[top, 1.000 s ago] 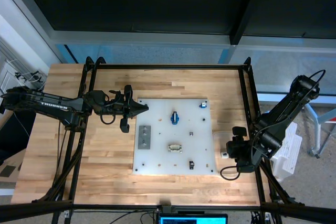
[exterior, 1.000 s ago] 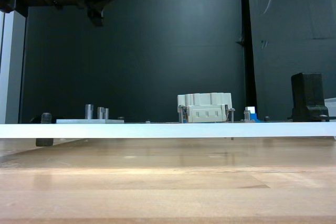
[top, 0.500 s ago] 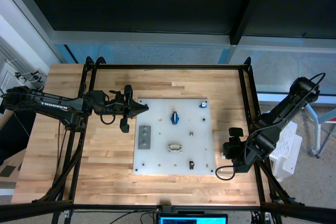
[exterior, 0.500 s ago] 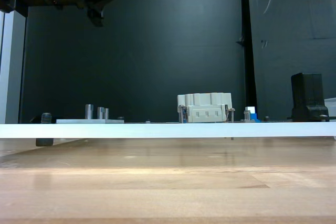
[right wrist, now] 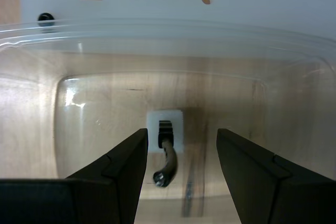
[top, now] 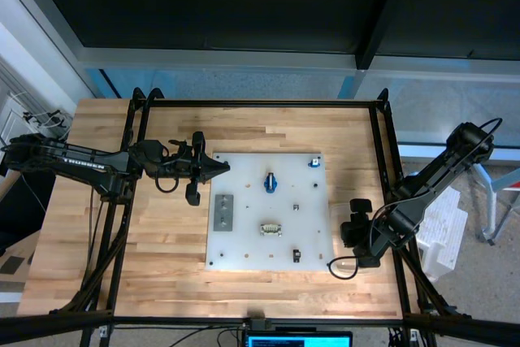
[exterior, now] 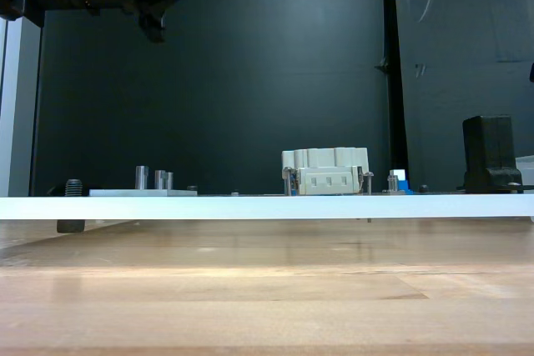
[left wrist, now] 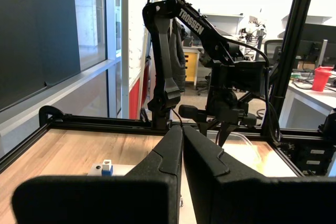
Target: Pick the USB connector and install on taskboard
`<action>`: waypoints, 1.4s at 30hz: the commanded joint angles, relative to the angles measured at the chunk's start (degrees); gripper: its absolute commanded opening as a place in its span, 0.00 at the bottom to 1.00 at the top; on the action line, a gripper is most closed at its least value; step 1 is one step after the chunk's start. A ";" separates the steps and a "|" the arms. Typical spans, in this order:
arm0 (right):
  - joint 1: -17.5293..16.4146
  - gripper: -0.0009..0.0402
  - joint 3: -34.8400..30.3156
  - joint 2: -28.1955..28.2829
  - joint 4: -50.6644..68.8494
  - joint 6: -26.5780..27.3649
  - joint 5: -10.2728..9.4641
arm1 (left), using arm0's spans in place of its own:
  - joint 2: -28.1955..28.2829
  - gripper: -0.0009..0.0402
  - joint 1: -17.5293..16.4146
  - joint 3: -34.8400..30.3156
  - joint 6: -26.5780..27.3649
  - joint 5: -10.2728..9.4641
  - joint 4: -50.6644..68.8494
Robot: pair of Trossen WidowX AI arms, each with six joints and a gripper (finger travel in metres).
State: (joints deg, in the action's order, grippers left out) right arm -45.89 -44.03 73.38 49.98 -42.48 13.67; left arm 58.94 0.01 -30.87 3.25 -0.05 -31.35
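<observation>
Your right gripper (right wrist: 181,134) hangs wide open over the tray (right wrist: 157,24), empty, with the USB connector (right wrist: 165,127) below between its jaws; only that wrist view shows it. Left gripper (top: 221,166), left of centre in the high view, is closed.

I found the left arm (top: 73,158) stretched nearly level from the left edge of the table (top: 154,266), reaching inward. The left end effector (top: 222,167) hung high above the table surface and pointed toward the centre. Its fingers (left wrist: 168,150) were pressed together with nothing between them. The right arm (top: 443,170) was folded down from the right edge. Its wrist was bent so that the right end effector (top: 354,235) pointed steeply downward, low over the table near its right side. Its fingers (right wrist: 123,156) stood apart, gripping nothing.
</observation>
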 commanded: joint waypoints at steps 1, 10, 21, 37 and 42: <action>0.42 0.46 0.09 0.24 0.04 0.57 -0.28 | 0.02 0.02 0.00 0.00 -0.02 0.02 0.00; 0.55 0.46 1.75 0.24 -1.79 0.92 -0.81 | 0.02 0.02 0.00 -0.02 -0.02 0.02 -0.02; 0.57 0.46 3.52 0.24 -4.02 0.94 -1.20 | 0.02 0.02 0.00 0.00 -0.02 0.02 0.00; 0.59 0.31 3.78 -0.07 -5.11 0.98 -1.79 | 0.02 0.02 0.00 0.00 -0.02 0.02 0.00; 0.59 0.28 4.55 -0.11 -6.75 0.98 -1.95 | 0.02 0.02 0.00 -0.02 -0.02 0.02 0.00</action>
State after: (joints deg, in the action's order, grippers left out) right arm -45.28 -39.68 73.32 43.62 -41.47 11.75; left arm 58.94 0.01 -30.87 3.25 -0.05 -31.35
